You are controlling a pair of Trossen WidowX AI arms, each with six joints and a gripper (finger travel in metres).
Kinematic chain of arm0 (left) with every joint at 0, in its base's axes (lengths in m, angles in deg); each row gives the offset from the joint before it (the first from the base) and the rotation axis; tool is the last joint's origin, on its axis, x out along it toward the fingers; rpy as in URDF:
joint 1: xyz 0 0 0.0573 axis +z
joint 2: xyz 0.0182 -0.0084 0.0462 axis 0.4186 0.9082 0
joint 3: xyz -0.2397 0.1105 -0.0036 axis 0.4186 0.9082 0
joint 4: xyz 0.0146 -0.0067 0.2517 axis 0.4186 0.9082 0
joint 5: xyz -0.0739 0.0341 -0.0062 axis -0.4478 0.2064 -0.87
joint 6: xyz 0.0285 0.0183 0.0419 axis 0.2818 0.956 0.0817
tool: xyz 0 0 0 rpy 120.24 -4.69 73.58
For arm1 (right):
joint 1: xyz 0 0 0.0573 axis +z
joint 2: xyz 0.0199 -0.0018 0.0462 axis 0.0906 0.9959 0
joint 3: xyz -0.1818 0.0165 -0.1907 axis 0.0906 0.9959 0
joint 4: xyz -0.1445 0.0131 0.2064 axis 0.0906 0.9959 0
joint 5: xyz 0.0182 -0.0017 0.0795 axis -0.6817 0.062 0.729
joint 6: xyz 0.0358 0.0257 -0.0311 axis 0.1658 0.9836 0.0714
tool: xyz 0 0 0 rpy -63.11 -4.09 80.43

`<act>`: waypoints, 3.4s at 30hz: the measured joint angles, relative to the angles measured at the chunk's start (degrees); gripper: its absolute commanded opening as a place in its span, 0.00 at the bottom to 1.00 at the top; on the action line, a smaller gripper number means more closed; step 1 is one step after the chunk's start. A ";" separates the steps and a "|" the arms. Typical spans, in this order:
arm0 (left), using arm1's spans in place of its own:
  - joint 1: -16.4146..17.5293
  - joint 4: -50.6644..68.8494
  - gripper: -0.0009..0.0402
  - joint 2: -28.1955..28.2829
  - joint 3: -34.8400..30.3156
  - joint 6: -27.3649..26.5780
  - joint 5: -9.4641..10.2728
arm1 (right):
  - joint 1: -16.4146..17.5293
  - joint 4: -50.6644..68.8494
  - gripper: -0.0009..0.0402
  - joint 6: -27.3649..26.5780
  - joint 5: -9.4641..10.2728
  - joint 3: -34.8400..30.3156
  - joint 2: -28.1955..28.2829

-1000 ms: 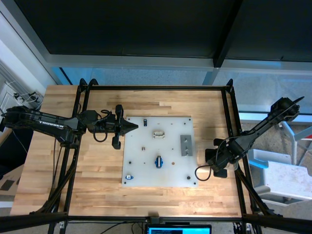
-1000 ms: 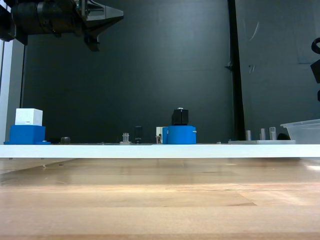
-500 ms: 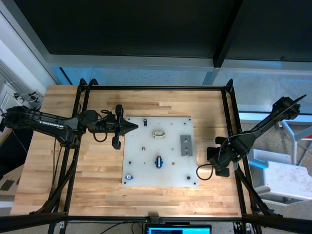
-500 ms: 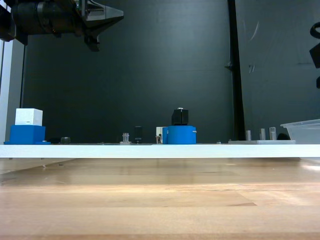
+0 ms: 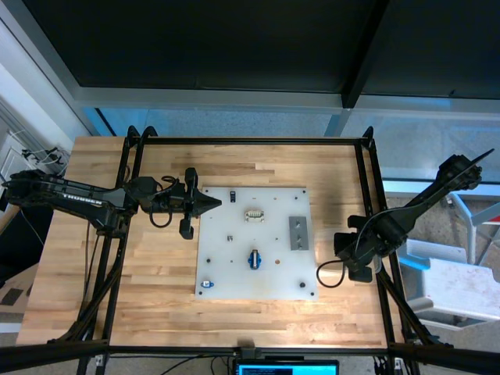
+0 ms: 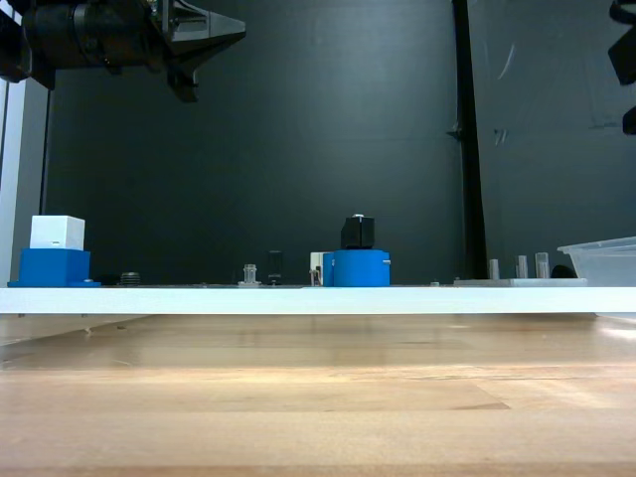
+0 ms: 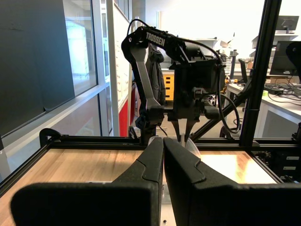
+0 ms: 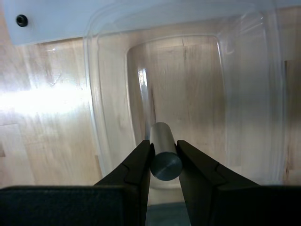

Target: Pick the 16mm cylinder and place it in the taskboard

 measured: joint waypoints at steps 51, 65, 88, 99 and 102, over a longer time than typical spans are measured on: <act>0.00 -0.02 0.02 0.02 0.00 0.00 0.00 | -10.29 -3.96 0.04 -11.26 -0.02 -13.29 17.29; 0.00 0.00 0.02 0.02 0.00 0.00 0.00 | -14.29 -4.50 0.04 -17.05 0.24 -20.57 25.66; 0.00 0.00 0.02 0.00 0.00 0.00 0.00 | -18.93 -7.45 0.04 -22.93 1.53 -29.79 37.75; 0.00 -0.02 0.02 0.02 -0.02 0.00 0.02 | -19.30 -10.05 0.04 -23.54 1.57 -31.41 39.95; 0.00 0.00 0.02 0.02 0.00 0.00 0.00 | -19.30 -10.56 0.04 -23.47 1.57 -31.41 39.95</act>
